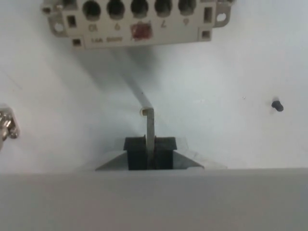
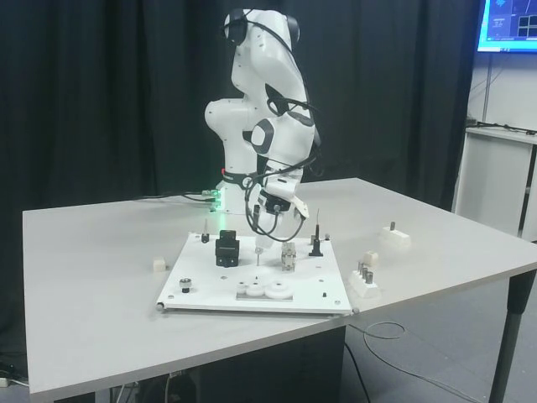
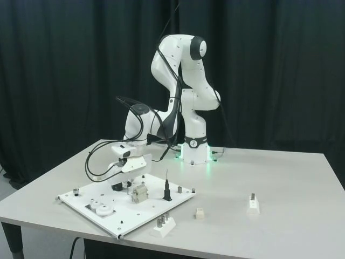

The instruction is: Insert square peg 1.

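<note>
Gripping a thin grey square peg (image 1: 150, 126) upright between closed black fingertips, the gripper (image 1: 150, 153) hovers over the white board (image 2: 210, 290), beside the white connector block (image 1: 139, 21) numbered "6", "7".

Arm (image 3: 178, 81): white, with black joint bands and black cables.
Counter (image 2: 101, 252): plain grey, no pattern.
Board (image 2: 252, 273): white, dotted with small black holes.
Block (image 2: 226, 250) on the board: black.
Post (image 3: 167, 190) on the board: black, on a black foot.
Gears (image 2: 267, 291) at the board edge: white.
Connector (image 1: 139, 21): grey-white, with a row of black round sockets and small black printed markings.
End effector (image 1: 150, 153) pads: black.
Peg (image 1: 150, 126): grey.
Curtain (image 3: 64, 65): black.
Base light (image 3: 193, 160): green.
Holder (image 2: 364, 281) beside the board: white, carrying grey pins.
</note>
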Motion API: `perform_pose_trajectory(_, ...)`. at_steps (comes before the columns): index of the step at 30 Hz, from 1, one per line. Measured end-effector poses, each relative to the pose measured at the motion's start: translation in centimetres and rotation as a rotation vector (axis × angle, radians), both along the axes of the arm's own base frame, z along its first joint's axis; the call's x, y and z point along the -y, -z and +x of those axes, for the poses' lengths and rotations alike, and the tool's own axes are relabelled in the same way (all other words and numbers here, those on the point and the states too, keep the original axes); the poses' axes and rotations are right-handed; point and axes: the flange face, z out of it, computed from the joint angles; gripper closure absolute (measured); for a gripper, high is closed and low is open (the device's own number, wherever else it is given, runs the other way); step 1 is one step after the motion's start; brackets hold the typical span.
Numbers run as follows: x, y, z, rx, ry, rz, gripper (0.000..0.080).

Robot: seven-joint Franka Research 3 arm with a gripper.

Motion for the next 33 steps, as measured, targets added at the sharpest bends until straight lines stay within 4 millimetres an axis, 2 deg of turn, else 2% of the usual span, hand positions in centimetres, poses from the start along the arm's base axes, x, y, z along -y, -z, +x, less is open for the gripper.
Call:
perform_pose_trajectory(14,-0.03,0.01,-0.02,0.017,0.082,-0.007,0.0771)
perform_pose_trajectory(33,-0.08,0.01,0.00,0.014,0.082,-0.008,0.0771)
